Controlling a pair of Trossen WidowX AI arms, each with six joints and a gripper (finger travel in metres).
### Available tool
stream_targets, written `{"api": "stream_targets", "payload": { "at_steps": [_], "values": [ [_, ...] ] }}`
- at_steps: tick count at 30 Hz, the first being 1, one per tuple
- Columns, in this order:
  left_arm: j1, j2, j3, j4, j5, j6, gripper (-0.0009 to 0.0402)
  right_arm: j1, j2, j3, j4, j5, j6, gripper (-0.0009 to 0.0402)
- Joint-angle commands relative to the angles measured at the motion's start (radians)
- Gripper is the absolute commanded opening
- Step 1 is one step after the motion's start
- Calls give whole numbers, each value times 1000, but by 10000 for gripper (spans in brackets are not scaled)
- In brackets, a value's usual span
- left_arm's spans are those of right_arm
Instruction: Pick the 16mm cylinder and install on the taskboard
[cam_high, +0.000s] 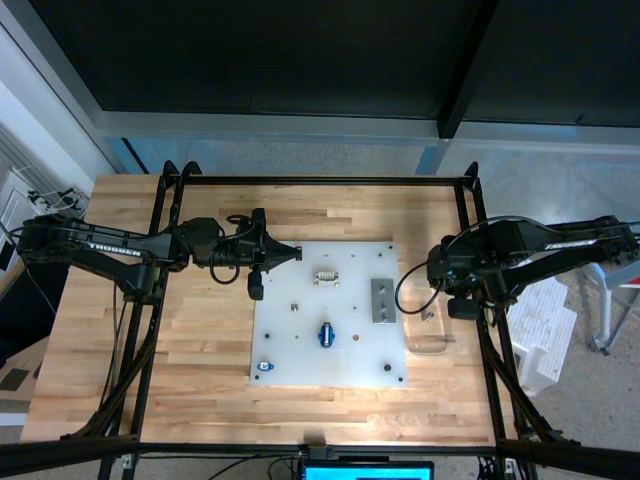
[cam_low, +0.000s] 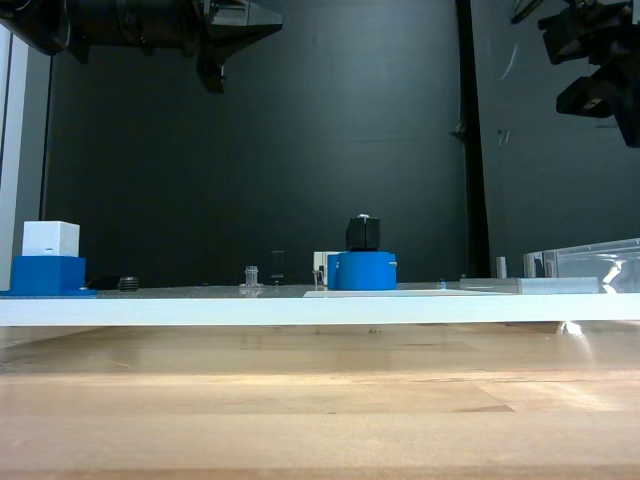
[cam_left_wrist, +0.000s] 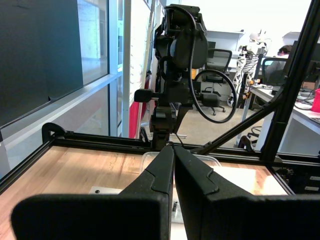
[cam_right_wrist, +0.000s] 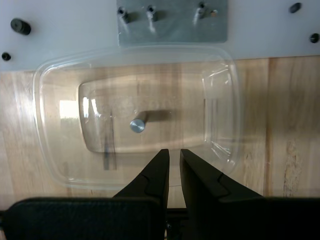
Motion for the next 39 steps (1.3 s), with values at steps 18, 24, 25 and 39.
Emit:
{"api": "stream_targets", "payload": {
  "at_steps": [18,24,25,39],
  "values": [
    [0,0,0,0,0,0,0,14,24,-45,31,37,27,97],
    [0,0,0,0,0,0,0,18,24,-62,55,54,26,142],
    [0,0,0,0,0,0,0,19,24,-68,63,54,27,149],
    [0,0,0,0,0,0,0,57,25,-172,175,53,54,170]
  ]
}}
